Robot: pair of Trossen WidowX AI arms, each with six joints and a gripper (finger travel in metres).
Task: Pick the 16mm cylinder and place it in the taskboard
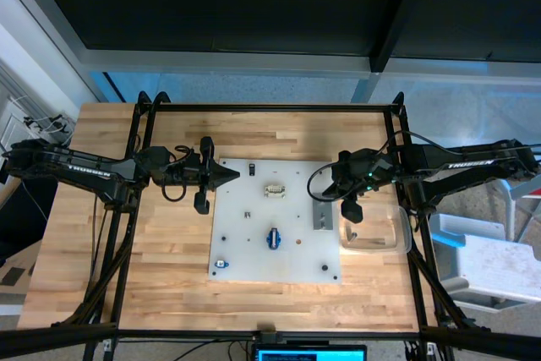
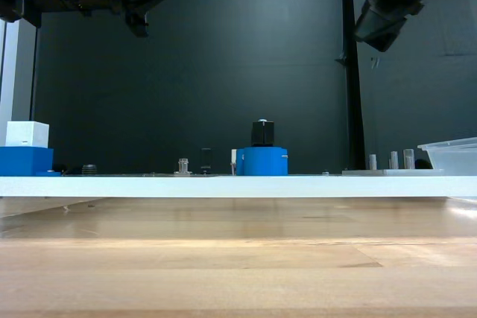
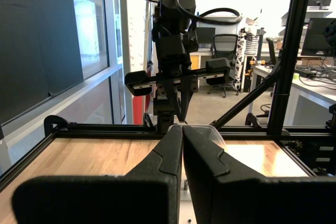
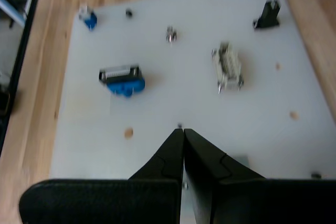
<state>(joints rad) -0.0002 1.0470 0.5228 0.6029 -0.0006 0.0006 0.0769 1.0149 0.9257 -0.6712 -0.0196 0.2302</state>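
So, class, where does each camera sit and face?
High: above near edge, looking down on the taskboard; left gripper at its left edge, right gripper at its right.
Low: table height, level along the taskboard; both grippers overhead.
Left wrist: faces the right arm; own gripper shut.
Right wrist: faces down at the taskboard; own gripper shut.
Shared: blue connector, high and right wrist.
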